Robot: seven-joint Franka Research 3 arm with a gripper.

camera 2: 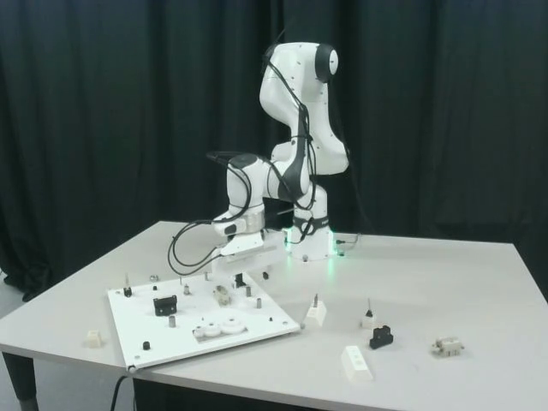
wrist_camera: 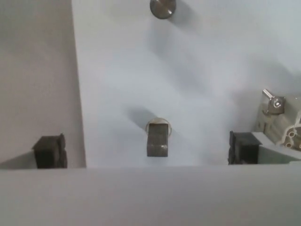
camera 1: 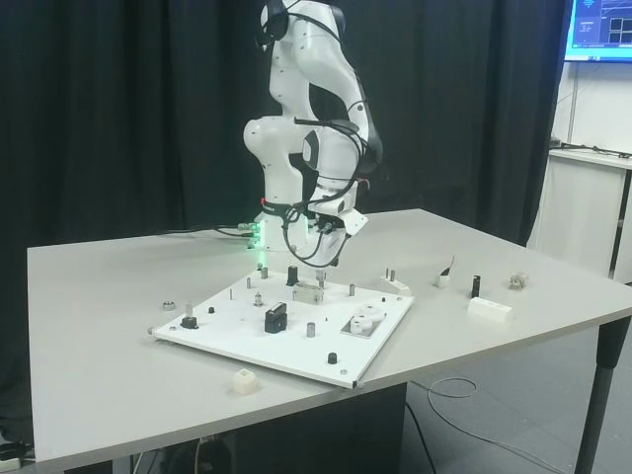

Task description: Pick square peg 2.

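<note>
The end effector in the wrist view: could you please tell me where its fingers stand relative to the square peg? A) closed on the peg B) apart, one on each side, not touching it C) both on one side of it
B: the fingers stand wide apart with the square peg upright on the white board between them, untouched.

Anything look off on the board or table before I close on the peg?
Nothing stands out. The square peg stands upright on the white board, between the open fingers of the hand. Loose parts lie on the grey table beside the board, none toppled or broken.
</note>
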